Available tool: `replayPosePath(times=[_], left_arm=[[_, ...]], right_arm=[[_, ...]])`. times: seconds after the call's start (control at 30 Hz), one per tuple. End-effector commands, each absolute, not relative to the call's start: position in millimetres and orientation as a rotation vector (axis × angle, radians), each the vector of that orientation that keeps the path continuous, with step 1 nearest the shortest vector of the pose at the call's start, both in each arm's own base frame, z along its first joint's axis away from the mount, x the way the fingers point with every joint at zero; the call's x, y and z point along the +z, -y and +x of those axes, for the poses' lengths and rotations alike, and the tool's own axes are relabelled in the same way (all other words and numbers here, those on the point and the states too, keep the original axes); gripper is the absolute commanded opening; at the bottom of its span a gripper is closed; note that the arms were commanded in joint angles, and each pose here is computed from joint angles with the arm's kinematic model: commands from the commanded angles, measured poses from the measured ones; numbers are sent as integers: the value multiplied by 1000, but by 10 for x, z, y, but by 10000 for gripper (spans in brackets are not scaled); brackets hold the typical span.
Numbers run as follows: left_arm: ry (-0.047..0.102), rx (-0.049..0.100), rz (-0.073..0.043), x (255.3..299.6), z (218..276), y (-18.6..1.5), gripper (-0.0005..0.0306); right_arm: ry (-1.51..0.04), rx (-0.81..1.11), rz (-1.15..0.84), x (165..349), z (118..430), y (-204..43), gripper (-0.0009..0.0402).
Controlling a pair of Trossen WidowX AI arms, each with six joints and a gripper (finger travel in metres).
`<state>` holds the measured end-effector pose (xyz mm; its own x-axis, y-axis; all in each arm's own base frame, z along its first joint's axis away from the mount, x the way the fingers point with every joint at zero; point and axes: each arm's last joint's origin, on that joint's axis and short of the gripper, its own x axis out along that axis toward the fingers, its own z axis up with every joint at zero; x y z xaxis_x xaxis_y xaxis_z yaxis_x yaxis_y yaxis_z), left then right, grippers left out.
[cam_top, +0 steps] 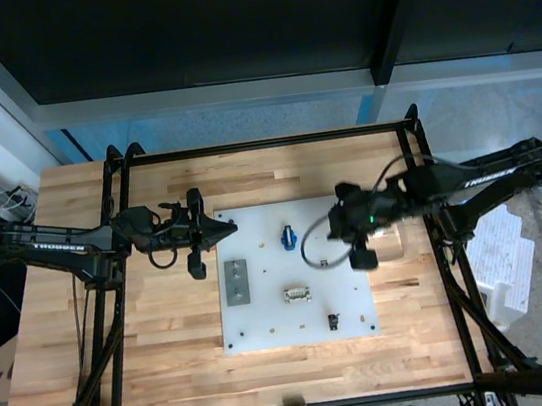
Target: Pick the USB connector and install on taskboard
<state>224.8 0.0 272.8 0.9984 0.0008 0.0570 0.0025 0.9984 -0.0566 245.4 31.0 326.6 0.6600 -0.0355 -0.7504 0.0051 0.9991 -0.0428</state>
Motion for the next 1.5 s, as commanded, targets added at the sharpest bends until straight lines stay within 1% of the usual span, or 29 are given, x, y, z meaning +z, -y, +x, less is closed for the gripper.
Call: replayPosePath(times=[0.03,0.13,0.23,0.5,0.67,1.2,1.33,1.5], left_arm=[[57,-1,-56,2727,2249,0,0],[57,-1,-56,2727,2249,-1,0],[57,-1,-56,2727,2249,0,0],[57,-1,-56,2727,2249,0,0],[57,-1,-56,2727,2249,0,0],[57,-1,-56,2728,2249,0,0],[57,-1,-56,2729,2249,0,0],[57,-1,-57,2727,2249,0,0]], right_arm=[[-779,-6,-54,3356,2439,-148,-1],[-695,1,-25,3434,2454,-15,-1],[-624,-17,-18,3476,2476,66,0],[-417,-25,-20,3476,2502,81,0],[-302,-24,-19,3410,2455,70,0],[23,-33,22,3083,2338,61,0],[61,-30,29,2986,2320,57,0],[78,-23,29,2908,2299,46,0]])
